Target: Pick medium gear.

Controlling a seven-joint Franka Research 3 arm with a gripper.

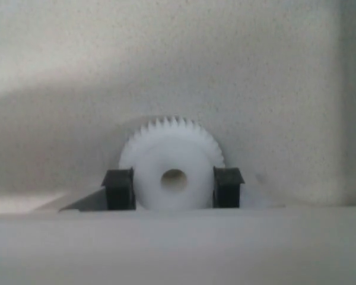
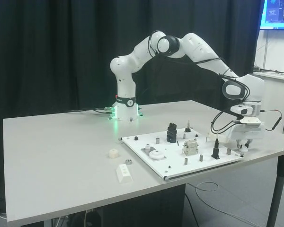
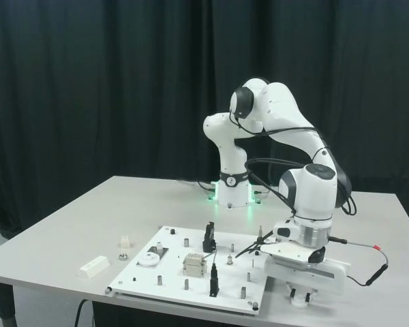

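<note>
- Medium gear point(image 1: 173, 172), white and toothed, lies flat on the grey worktop point(image 2: 57, 142) just off the right edge of the white assembly board point(image 3: 180, 286).
- Claw point(image 1: 173, 189) sits low over it, its two black fingertips point(image 1: 120, 189) flanking the gear's sides, touching or nearly so; whether they grip it, I cannot tell.
- Gear's bore lies midway between the fingertips, so I judge a straight closing would centre the grasp.

Bare table point(image 1: 166, 71) beyond gear point(image 1: 173, 161)
</note>
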